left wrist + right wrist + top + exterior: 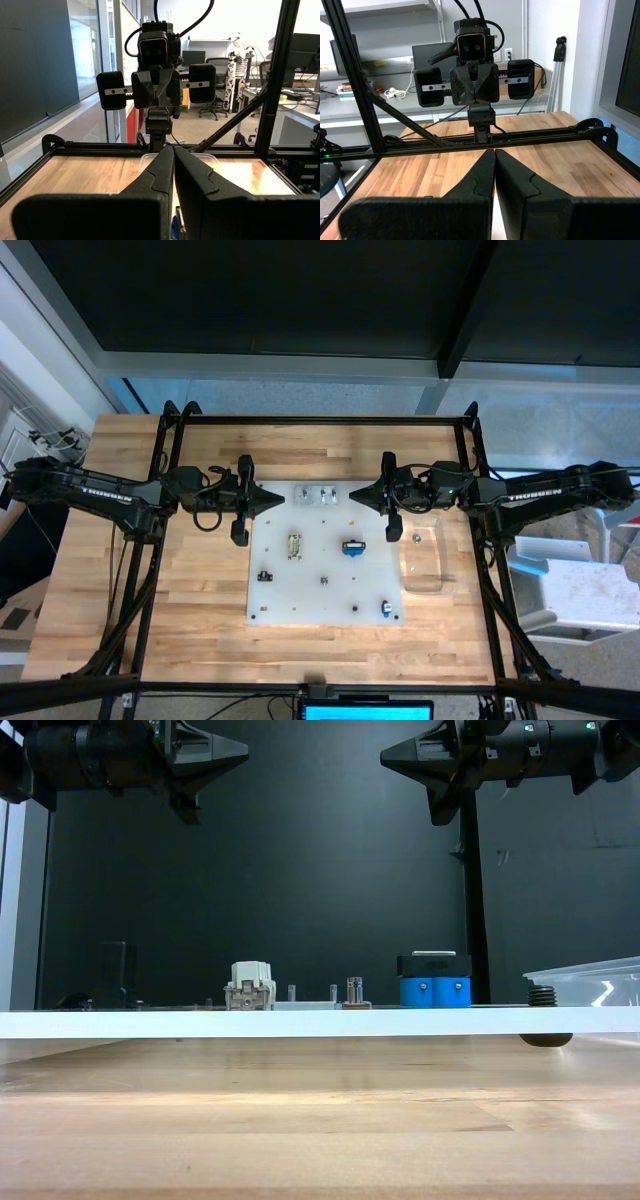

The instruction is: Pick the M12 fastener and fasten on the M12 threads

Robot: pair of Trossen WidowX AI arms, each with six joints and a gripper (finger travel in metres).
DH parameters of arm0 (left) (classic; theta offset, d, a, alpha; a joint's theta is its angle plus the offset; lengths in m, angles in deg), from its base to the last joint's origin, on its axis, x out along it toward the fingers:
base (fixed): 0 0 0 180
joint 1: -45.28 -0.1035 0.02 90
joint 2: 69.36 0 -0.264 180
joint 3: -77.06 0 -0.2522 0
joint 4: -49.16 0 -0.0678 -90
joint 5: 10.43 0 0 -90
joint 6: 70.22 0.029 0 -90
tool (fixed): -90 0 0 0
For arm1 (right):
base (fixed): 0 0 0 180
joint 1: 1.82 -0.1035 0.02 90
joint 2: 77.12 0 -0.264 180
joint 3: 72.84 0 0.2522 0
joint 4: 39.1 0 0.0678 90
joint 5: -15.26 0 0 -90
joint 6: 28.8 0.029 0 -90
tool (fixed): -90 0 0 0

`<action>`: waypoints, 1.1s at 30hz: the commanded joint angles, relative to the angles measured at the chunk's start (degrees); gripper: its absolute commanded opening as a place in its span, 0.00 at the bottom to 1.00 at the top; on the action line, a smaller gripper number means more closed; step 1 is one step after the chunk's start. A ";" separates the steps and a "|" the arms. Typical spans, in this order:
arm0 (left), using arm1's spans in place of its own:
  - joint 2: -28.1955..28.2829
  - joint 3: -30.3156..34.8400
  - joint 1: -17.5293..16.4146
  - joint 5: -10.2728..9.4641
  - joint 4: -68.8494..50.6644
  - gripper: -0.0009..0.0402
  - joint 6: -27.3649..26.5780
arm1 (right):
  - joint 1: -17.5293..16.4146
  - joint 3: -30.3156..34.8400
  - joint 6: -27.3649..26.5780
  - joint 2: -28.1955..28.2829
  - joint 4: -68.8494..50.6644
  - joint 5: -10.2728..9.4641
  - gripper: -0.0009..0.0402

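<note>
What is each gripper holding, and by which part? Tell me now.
Nothing. The left gripper and right gripper are both shut on empty air, high above the white board; the nut lies in the clear tray.

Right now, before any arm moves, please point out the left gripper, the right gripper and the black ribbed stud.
left gripper (pixel 280 499), high view, shut fingertips near the board's (pixel 300 590) far left corner.
right gripper (pixel 352 497), high view, shut fingertips near the board's far edge.
black ribbed stud (pixel 541 995), low view, its bare ribs.
</note>
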 commanded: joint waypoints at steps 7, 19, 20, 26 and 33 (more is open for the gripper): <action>0.02 0.02 0.02 0.00 0.00 0.02 0.02 | 0.00 0.00 -0.07 0.00 -0.02 0.00 0.02; 0.02 0.02 0.00 0.00 0.02 0.02 0.02 | 0.00 0.09 2.14 -0.02 -0.87 -0.07 0.02; 0.02 0.02 0.00 0.00 0.00 0.02 0.02 | 0.00 0.48 1.99 -0.13 -2.67 -0.09 0.02; 0.02 0.02 0.00 0.00 0.00 0.02 0.02 | 0.00 7.21 -2.32 -0.11 -23.37 -2.25 0.02; 0.02 0.02 0.02 0.00 0.00 0.02 0.02 | -0.04 15.72 -9.55 -0.09 -46.05 -6.64 0.02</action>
